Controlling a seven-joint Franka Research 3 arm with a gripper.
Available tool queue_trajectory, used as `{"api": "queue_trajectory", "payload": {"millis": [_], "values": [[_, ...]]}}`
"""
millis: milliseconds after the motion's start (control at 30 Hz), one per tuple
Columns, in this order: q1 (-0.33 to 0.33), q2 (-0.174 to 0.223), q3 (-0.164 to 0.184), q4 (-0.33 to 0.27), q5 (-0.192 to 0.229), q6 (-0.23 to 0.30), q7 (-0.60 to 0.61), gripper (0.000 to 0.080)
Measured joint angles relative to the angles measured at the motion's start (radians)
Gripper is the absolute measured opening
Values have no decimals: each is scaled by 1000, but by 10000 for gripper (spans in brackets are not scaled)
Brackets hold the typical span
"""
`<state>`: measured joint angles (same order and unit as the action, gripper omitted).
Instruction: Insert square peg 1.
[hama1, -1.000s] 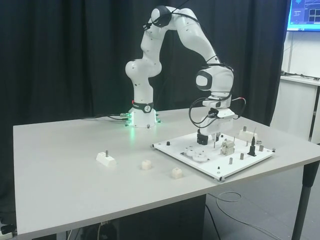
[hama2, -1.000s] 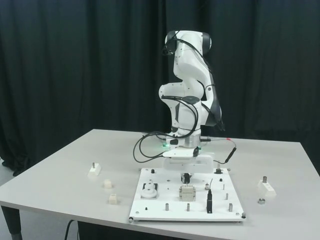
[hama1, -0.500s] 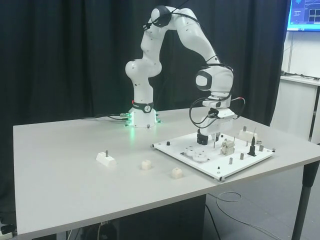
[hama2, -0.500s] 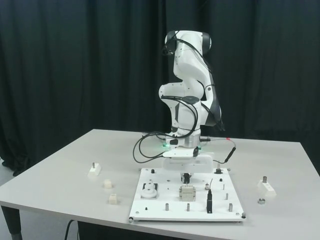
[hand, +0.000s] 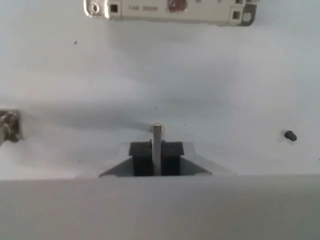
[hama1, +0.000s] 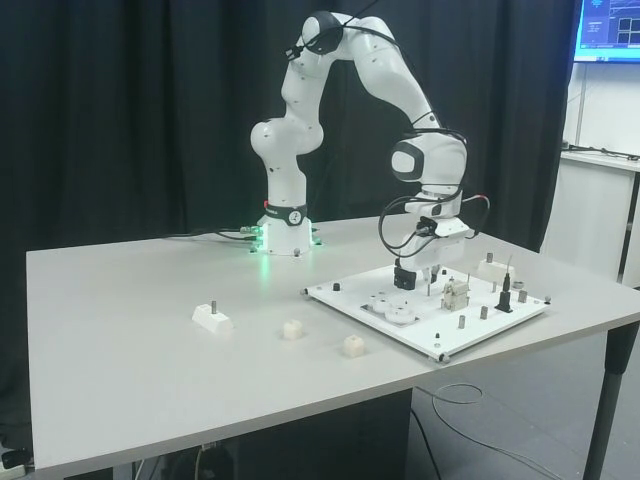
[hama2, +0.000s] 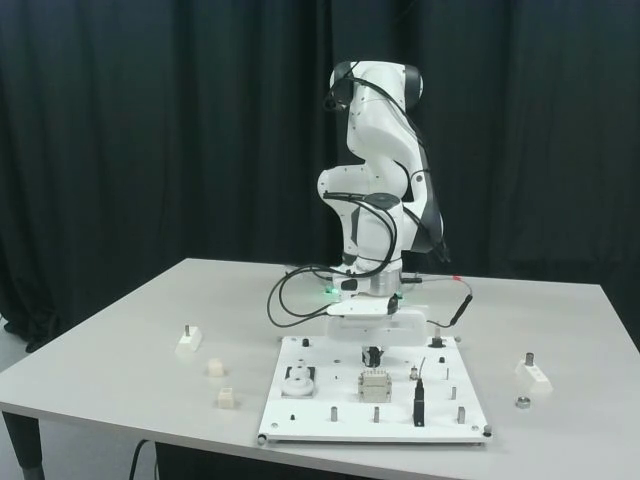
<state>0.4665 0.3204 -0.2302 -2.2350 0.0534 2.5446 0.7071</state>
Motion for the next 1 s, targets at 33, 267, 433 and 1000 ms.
{"api": "queue_trajectory", "payload": {"millis": [33, 267, 433, 1000], "values": [[0, 0, 0, -1, 0, 1, -1, 32], [-1, 0, 0, -1, 0, 6, -22, 32], [-1, 0, 0, -3, 0, 16, -32, 32], [-8, -44, -2, -3, 0, -28, -32, 740]]}}
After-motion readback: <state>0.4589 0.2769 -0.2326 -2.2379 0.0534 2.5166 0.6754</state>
